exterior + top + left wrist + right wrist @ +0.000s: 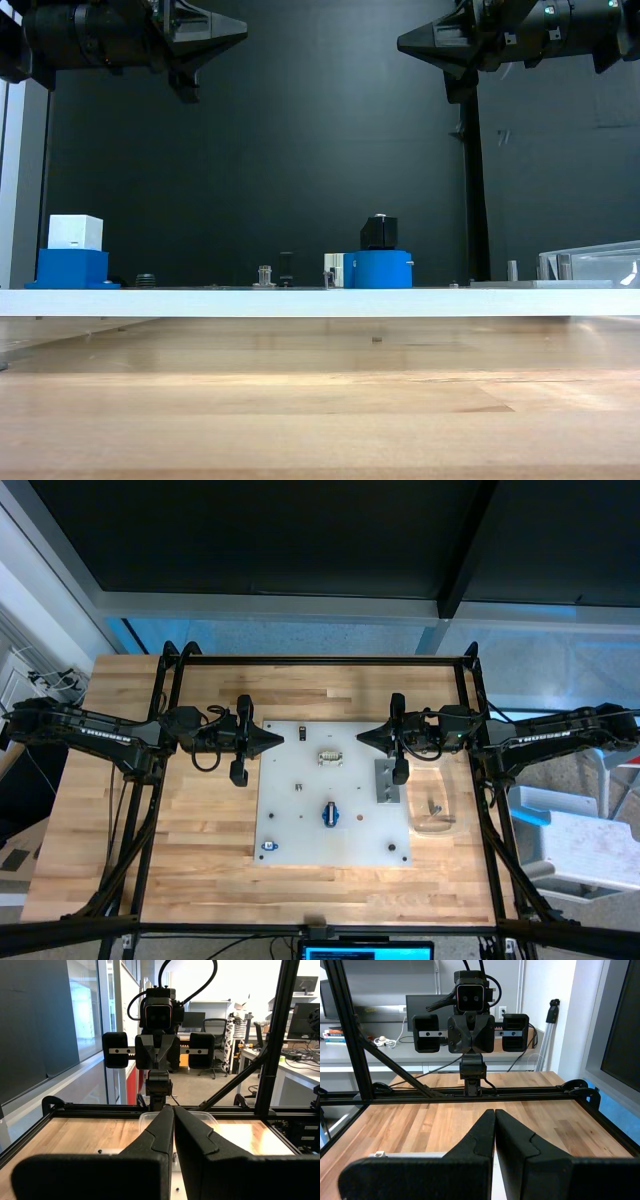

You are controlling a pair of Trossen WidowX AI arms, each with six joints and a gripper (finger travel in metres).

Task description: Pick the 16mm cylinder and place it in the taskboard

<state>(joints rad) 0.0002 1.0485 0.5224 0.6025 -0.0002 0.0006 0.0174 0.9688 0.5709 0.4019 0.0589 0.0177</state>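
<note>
Both arms are held level above the table [120, 810], reaching inward and facing each other. The left gripper [278, 742] is raised over the left edge of the taskboard [300, 830], with its jaws pressed together and nothing between them. The closed fingers [160, 1130] are confirmed in the left wrist view. The right gripper [361, 736] is raised over the board's far right part, near the far end of the grey block [386, 780], jaws likewise clenched on nothing. Its fingers [482, 1132] are shown meeting in the right wrist view. In the low view both grippers are seen well above the board, apart from everything on it.

The 16mm cylinder [435, 806] is found lying in the clear tray [440, 828], which is set on the table just beside the board's right edge. It is touched by neither gripper.

On the board, 1 blue knob [331, 815] is noted near the middle, 1 white connector [328, 755] toward the far edge, and 1 small blue part [268, 846] at the near left corner.
</note>
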